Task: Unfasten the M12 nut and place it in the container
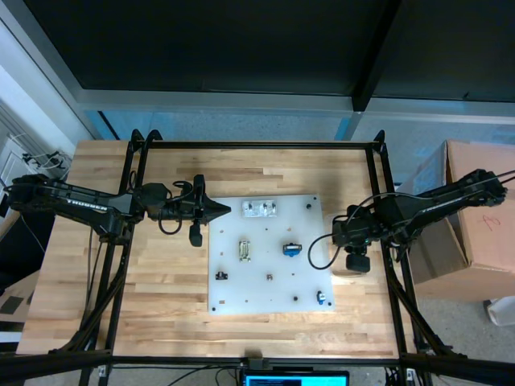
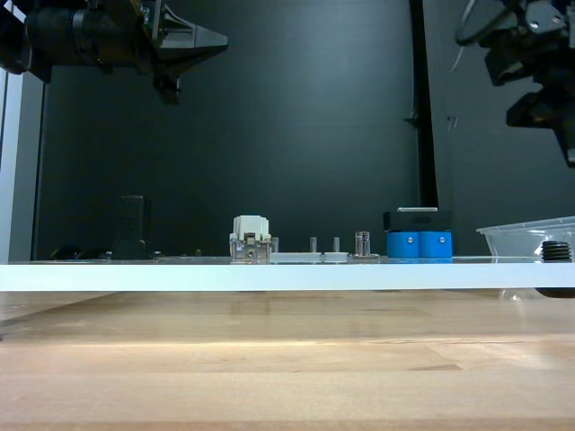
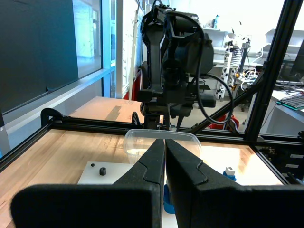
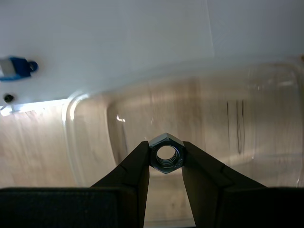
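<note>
Here the right hand [image 4: 166,151] is clamped on the silver M12 nut [image 4: 166,159], holding it in the air over the clear container [image 4: 266,123]. The container sits near the right edge of the table [image 1: 161,322], just beside the white board [image 1: 265,299]. The black stud [image 2: 557,251] stands bare, its ribs showing. The left hand [image 3: 165,142], fingers together, hovers above the board's left edge.

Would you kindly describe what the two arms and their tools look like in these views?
Both arms are matte black with jointed tubular links. The left arm bears white TROSSEN lettering; black cables loop at each wrist. Each tool ends in two tapered black wedge fingers: the left tool over the board's far left corner, the right tool above the clear container, gripping the silver nut.
</note>
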